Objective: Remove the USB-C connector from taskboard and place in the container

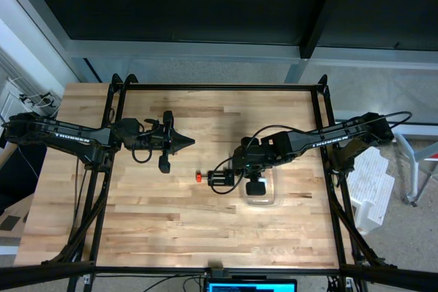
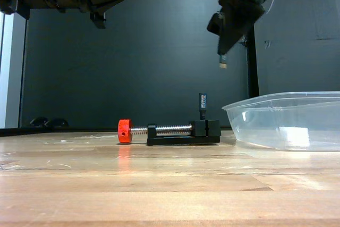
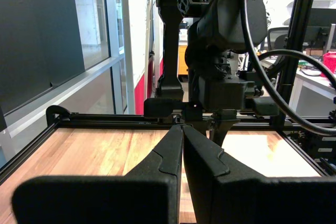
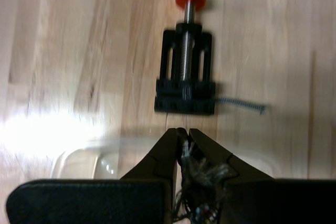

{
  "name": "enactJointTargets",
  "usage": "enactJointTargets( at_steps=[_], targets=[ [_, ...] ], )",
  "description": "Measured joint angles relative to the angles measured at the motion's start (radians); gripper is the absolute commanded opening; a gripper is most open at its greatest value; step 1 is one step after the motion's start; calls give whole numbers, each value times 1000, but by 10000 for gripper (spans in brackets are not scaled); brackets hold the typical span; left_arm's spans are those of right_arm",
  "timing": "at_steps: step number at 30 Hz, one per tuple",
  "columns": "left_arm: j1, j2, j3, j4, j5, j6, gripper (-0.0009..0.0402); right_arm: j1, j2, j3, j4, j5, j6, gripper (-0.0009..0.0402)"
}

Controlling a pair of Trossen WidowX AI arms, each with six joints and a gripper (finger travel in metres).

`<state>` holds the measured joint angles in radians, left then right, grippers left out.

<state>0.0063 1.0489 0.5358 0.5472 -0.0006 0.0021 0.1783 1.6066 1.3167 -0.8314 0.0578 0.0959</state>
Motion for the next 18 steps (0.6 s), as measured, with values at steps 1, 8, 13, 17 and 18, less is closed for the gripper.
enactJointTargets(
  at_steps=[1,8,13,17,18],
  targets=[
    [0,0,0,0,0,0,0,3,-7,-14,-3,0,0,0],
    [0,0,0,0,0,0,0,31,-62,-117,-11,0,0,6],
    [0,0,0,0,0,0,0,36,-76,-149,-11,2,12,33],
    [0,0,0,0,0,0,0,41,-80,-171,-9,2,23,57],
    [0,0,0,0,0,0,0,42,-81,-175,-9,1,23,63]
  ],
)
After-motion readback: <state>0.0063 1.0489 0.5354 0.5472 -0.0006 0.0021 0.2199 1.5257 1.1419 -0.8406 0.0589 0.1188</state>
